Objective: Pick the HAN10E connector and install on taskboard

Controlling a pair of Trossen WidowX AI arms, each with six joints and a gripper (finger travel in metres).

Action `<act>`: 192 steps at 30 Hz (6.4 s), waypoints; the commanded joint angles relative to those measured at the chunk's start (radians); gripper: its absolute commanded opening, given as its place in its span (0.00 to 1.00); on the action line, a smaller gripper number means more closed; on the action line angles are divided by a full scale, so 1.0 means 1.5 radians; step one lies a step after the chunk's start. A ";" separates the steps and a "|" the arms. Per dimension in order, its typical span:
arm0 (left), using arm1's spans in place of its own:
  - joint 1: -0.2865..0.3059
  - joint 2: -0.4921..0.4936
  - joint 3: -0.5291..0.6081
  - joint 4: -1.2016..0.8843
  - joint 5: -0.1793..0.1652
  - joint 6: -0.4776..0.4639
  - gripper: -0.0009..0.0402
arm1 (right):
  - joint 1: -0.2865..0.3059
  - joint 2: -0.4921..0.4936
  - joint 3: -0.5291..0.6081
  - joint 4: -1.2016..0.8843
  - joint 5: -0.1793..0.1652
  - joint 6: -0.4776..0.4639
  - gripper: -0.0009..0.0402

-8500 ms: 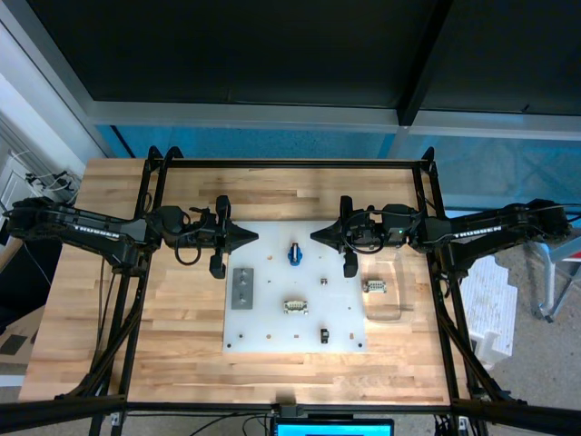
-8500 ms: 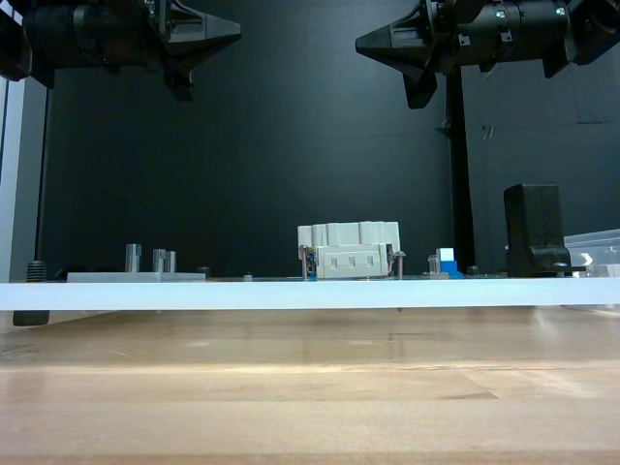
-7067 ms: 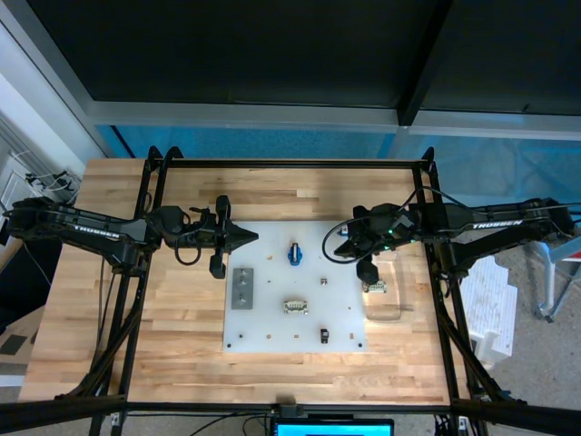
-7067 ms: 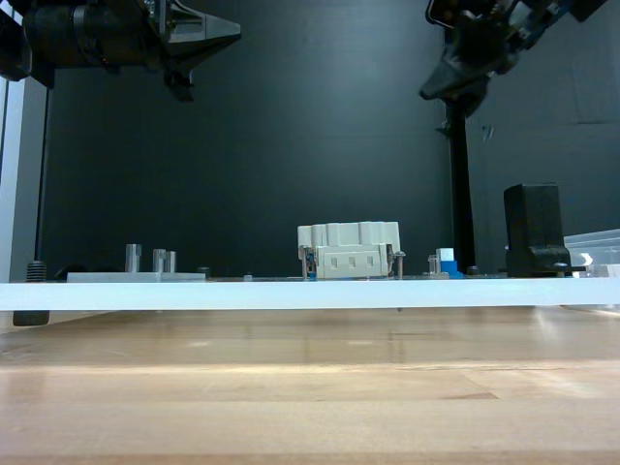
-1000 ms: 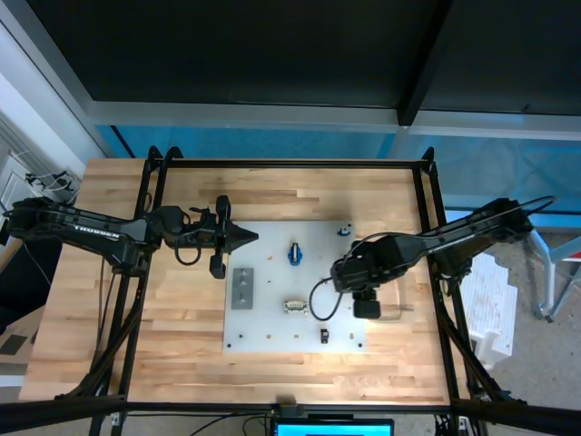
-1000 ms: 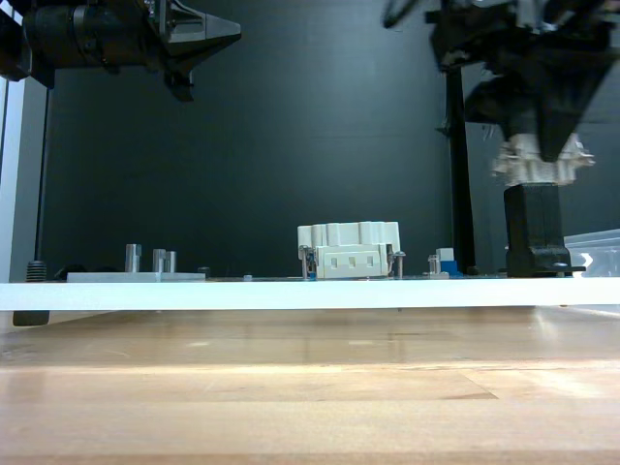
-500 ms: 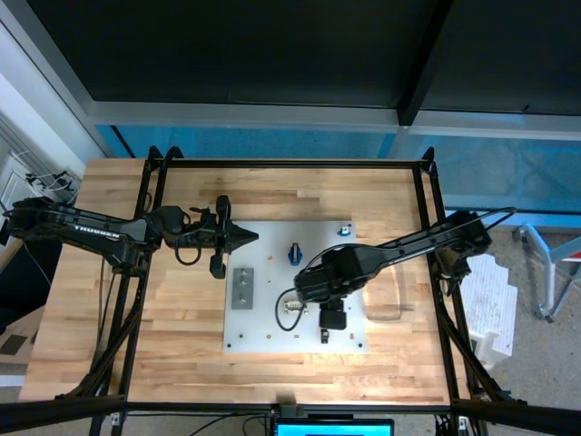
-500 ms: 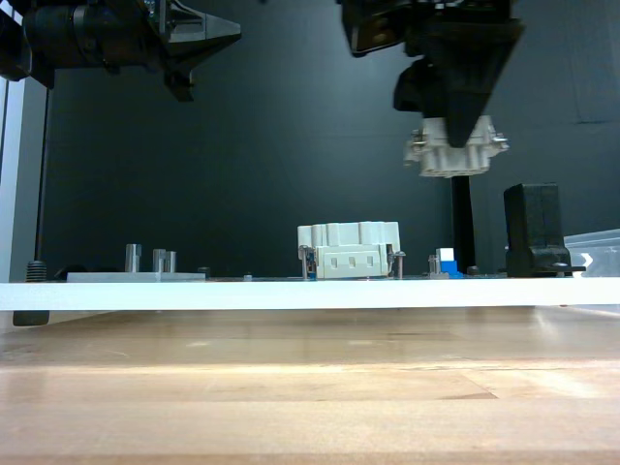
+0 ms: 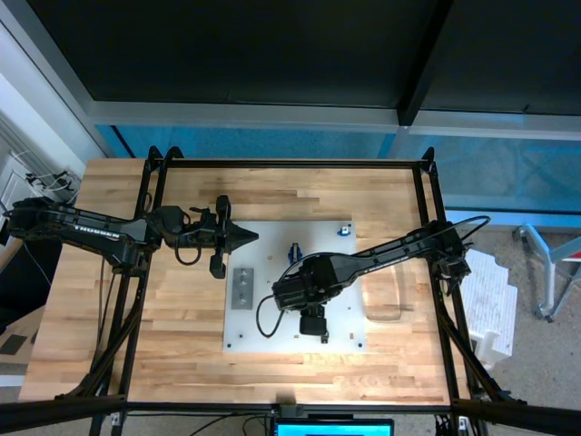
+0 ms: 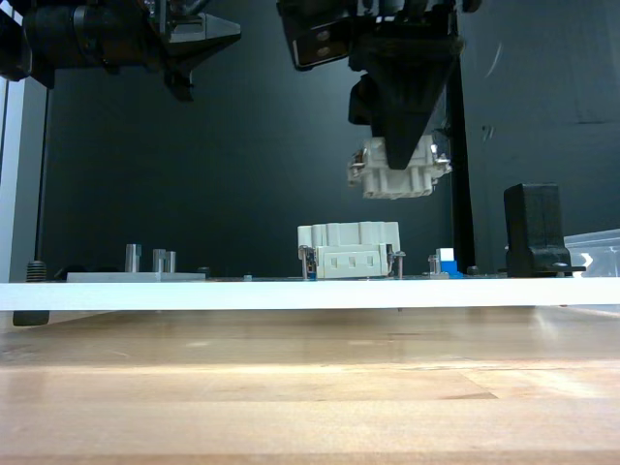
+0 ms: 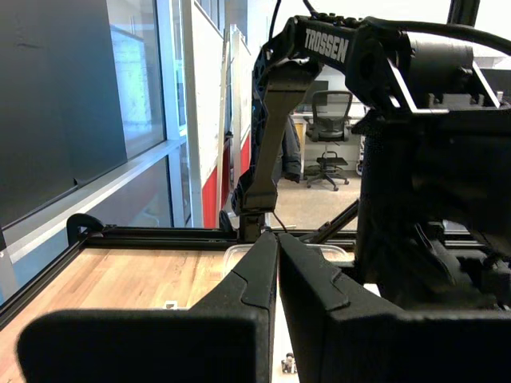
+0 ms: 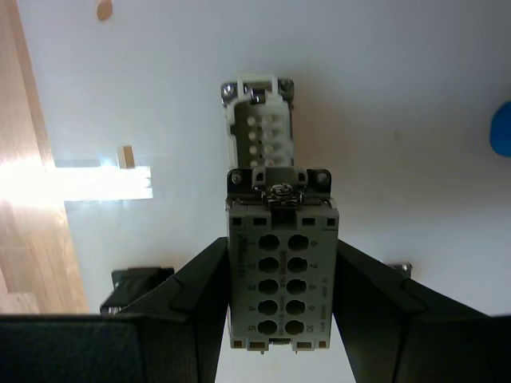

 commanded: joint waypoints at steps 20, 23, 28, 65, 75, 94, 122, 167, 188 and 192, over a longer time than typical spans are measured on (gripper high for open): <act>0.000 0.000 0.000 0.000 0.000 0.000 0.02 | -0.010 0.096 0.115 -0.019 0.001 -0.062 0.08; 0.000 0.000 0.000 0.000 0.000 0.000 0.02 | -0.010 0.096 0.115 -0.017 0.000 -0.066 0.08; 0.000 0.000 0.000 0.000 0.000 0.000 0.02 | -0.010 0.096 0.102 -0.005 -0.001 -0.071 0.08; 0.000 0.000 0.000 0.000 0.000 0.000 0.02 | -0.007 0.095 0.082 0.010 -0.005 -0.081 0.08; 0.000 0.000 0.000 0.000 0.000 0.000 0.02 | -0.007 0.094 0.082 0.009 -0.005 -0.091 0.08; 0.000 0.000 0.000 0.000 0.000 0.000 0.02 | -0.006 0.095 0.082 0.006 -0.002 -0.104 0.08; 0.000 0.000 0.000 0.000 0.000 0.000 0.02 | -0.005 0.095 0.020 0.077 0.000 -0.078 0.08; 0.000 0.000 0.000 0.000 0.000 0.000 0.02 | -0.005 0.056 -0.017 0.104 -0.023 -0.072 0.74; 0.000 0.000 0.000 0.000 0.000 0.000 0.02 | -0.007 -0.033 -0.017 0.083 -0.017 -0.061 0.78; 0.000 0.000 0.000 0.000 0.000 0.000 0.02 | -0.007 -0.033 -0.017 0.083 -0.017 -0.061 0.77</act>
